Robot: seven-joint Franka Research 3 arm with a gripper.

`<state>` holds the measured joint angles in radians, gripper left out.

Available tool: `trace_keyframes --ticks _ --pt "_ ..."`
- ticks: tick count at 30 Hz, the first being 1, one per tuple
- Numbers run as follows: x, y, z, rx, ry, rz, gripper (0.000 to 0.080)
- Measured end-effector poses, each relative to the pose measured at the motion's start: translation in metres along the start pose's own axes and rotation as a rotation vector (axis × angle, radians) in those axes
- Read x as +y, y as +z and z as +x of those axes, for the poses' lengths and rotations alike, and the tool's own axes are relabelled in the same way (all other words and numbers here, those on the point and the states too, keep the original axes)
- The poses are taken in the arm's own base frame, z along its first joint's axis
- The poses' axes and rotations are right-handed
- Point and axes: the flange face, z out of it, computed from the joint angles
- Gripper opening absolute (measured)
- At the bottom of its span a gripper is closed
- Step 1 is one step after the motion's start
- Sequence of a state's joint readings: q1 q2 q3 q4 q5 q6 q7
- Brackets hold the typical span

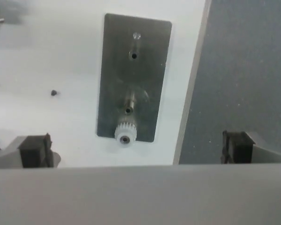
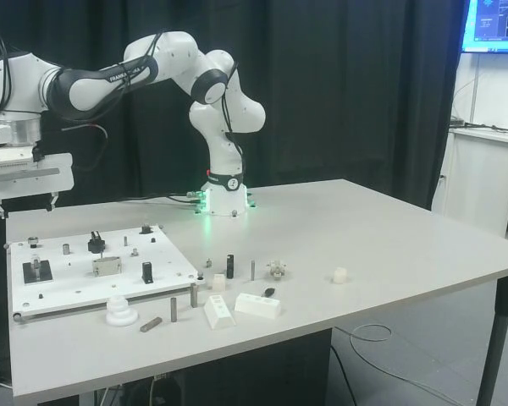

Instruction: Remove small gear.

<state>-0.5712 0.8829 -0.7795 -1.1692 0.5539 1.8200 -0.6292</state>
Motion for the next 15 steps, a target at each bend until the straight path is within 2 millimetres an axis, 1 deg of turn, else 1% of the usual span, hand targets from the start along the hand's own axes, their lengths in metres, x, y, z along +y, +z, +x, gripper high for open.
trace_keyframes --ticks 15 --pt "-0.0023 -0.0014 0.0036 0.032 0.019 0.015 0.0803"
